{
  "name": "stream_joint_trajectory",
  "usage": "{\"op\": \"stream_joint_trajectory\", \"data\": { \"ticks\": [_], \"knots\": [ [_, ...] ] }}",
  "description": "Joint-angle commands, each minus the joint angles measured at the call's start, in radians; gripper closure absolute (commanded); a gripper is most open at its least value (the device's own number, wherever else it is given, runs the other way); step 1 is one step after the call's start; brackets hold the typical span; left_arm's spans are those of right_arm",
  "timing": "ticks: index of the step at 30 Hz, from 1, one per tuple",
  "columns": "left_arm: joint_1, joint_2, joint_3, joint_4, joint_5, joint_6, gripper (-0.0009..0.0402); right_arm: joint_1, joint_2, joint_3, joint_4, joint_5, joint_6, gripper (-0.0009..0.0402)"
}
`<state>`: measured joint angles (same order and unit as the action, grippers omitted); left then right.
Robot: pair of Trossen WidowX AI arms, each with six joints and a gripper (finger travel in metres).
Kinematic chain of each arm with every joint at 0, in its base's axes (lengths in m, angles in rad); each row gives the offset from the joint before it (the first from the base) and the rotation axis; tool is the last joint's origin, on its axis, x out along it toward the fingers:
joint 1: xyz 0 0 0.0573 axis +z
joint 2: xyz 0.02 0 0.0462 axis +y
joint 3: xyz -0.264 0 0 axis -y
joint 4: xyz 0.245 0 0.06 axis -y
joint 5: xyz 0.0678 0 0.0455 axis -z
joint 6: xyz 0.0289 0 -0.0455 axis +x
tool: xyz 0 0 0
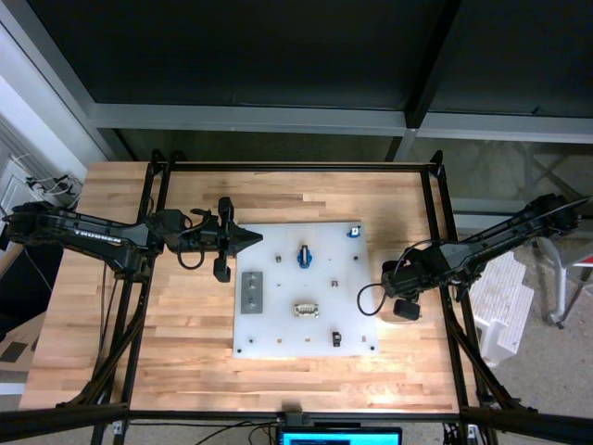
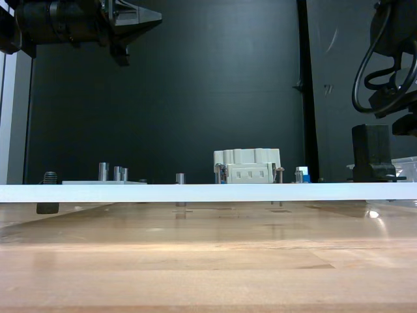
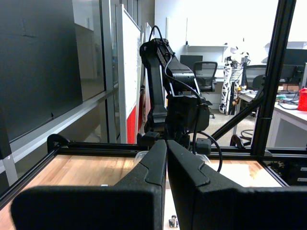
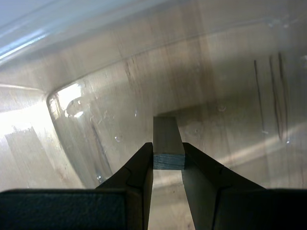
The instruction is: Remove the 16mm bar from the taskboard and place in the container
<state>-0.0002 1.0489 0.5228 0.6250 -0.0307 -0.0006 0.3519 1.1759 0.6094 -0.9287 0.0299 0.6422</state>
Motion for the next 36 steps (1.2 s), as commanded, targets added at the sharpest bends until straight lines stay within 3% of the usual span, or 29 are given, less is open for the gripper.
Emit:
{"op": "stream_joint_trajectory", "data": {
  "ticks": [1, 14, 18, 29, 32, 36],
  "knots": [
    [0.0, 0.0, 0.0, 0.0, 0.0, 0.0, 0.0393, 0.002, 0.004, -0.005, -0.005, -0.02, 0.006, 0.0393],
    [0.0, 0.0, 0.0, -0.006, 0.0, 0.0, 0.0393, 0.011, 0.002, -0.005, -0.052, -0.063, 0.035, 0.0393],
    [0.0, 0.0, 0.0, -0.019, 0.0, 0.0, 0.0393, 0.015, 0.002, -0.005, -0.061, -0.095, 0.035, 0.0393],
    [0.0, 0.0, 0.0, -0.022, 0.0, 0.0, 0.0393, 0.025, 0.002, -0.005, -0.053, -0.102, 0.035, 0.0389],
    [0.0, 0.0, 0.0, -0.022, 0.0, 0.0, 0.0393, 0.026, 0.002, -0.004, -0.047, -0.102, 0.036, 0.0359],
    [0.0, 0.0, 0.0, -0.022, 0.0, 0.0, 0.0393, 0.027, 0.002, 0.004, -0.045, -0.102, 0.039, 0.0274]
  ]
}}
